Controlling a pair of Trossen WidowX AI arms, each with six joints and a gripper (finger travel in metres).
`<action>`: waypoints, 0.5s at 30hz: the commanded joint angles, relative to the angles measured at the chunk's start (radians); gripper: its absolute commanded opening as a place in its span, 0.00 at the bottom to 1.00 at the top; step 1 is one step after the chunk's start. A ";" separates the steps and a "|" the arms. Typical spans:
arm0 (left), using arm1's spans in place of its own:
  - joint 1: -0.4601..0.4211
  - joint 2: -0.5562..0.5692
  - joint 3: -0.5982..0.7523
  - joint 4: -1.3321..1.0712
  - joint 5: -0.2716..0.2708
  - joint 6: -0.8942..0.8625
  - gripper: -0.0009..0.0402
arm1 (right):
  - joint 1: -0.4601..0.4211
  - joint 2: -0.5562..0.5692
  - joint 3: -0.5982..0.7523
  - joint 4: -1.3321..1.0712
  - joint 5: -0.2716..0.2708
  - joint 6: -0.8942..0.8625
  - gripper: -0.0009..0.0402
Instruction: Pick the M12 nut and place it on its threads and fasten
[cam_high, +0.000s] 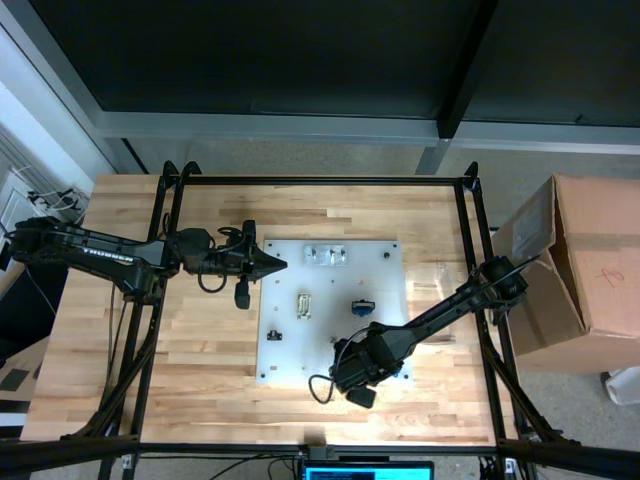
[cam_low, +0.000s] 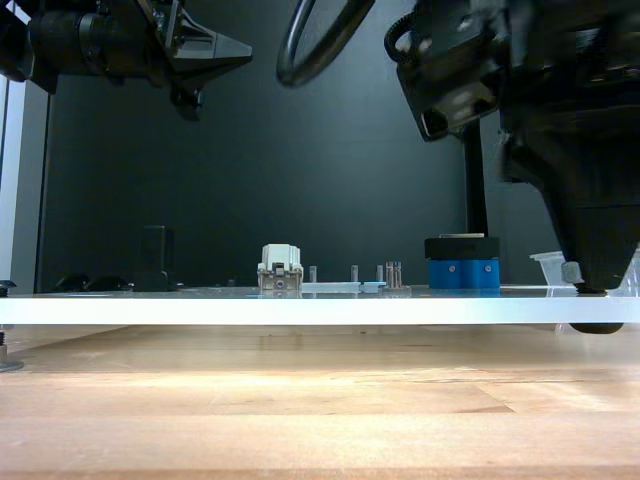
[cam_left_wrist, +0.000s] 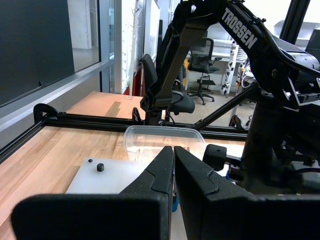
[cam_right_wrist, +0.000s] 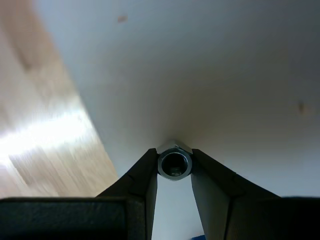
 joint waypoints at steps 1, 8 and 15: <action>0.000 0.000 0.000 0.000 0.000 0.000 0.02 | -0.002 -0.002 0.001 -0.003 0.004 0.219 0.03; 0.000 0.000 0.000 0.000 0.000 0.000 0.02 | -0.006 -0.002 0.001 -0.002 0.007 0.467 0.03; 0.000 0.000 0.000 0.000 0.000 0.000 0.02 | -0.008 -0.002 0.001 0.003 0.006 0.555 0.03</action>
